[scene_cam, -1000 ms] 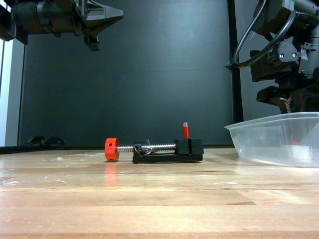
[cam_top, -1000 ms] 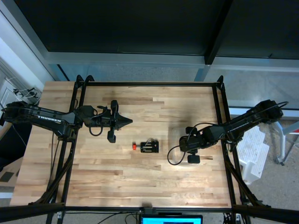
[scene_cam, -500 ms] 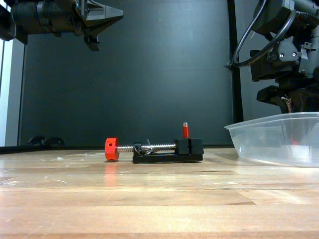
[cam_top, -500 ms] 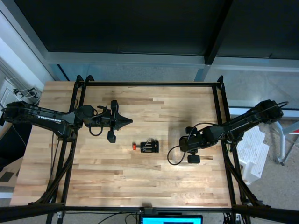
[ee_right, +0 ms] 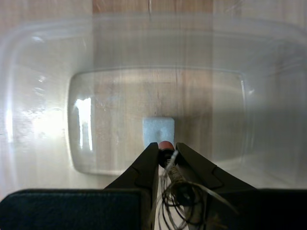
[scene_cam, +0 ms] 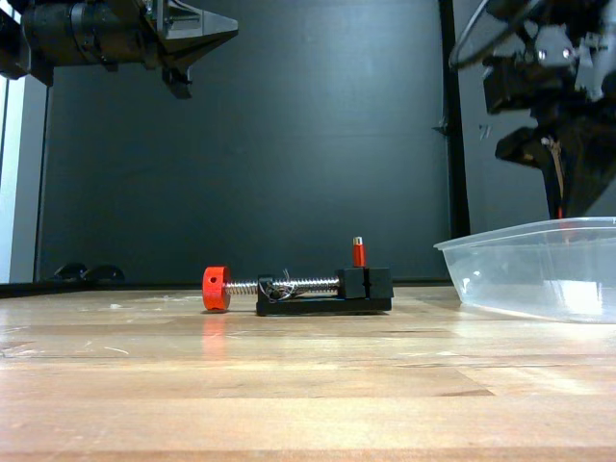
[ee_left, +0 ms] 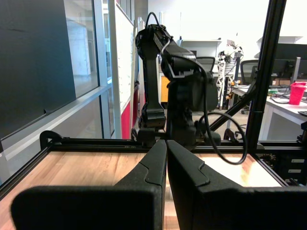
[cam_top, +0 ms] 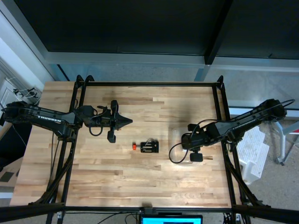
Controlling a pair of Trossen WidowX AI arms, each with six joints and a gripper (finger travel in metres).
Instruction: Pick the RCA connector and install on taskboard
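Seen from above, the taskboard point(cam_top: 148, 147) is lying near the middle of the table point(cam_top: 117, 177), with its red-orange knob point(cam_top: 134, 146) at its nine o'clock end. The left gripper point(cam_top: 127, 122) is hanging at the board's ten o'clock, well apart from it. The right gripper point(cam_top: 192, 153) is hovering over a clear plastic tray point(cam_top: 180, 161) at the board's three o'clock. At table level, the board is sitting flat with a small red post point(scene_cam: 358, 252) standing on it. The left arm's claw is hanging high at eleven o'clock, and the right one is pointing down above the tray at two o'clock. Looking along the left arm, its fingers are pressing together on nothing. Looking along the right arm, the claw is pinching the RCA connector point(ee_right: 165, 145) just behind its reddish tip, above a small white square piece point(ee_right: 158, 130) on the tray floor, and thin wires point(ee_right: 182, 196) are trailing back. The plug looks very light, rigid and smooth, so it is likely to twist or slip. Gripping the barrel and leaving the tip free seems wise, as does watching that the soft wires are not snagging.
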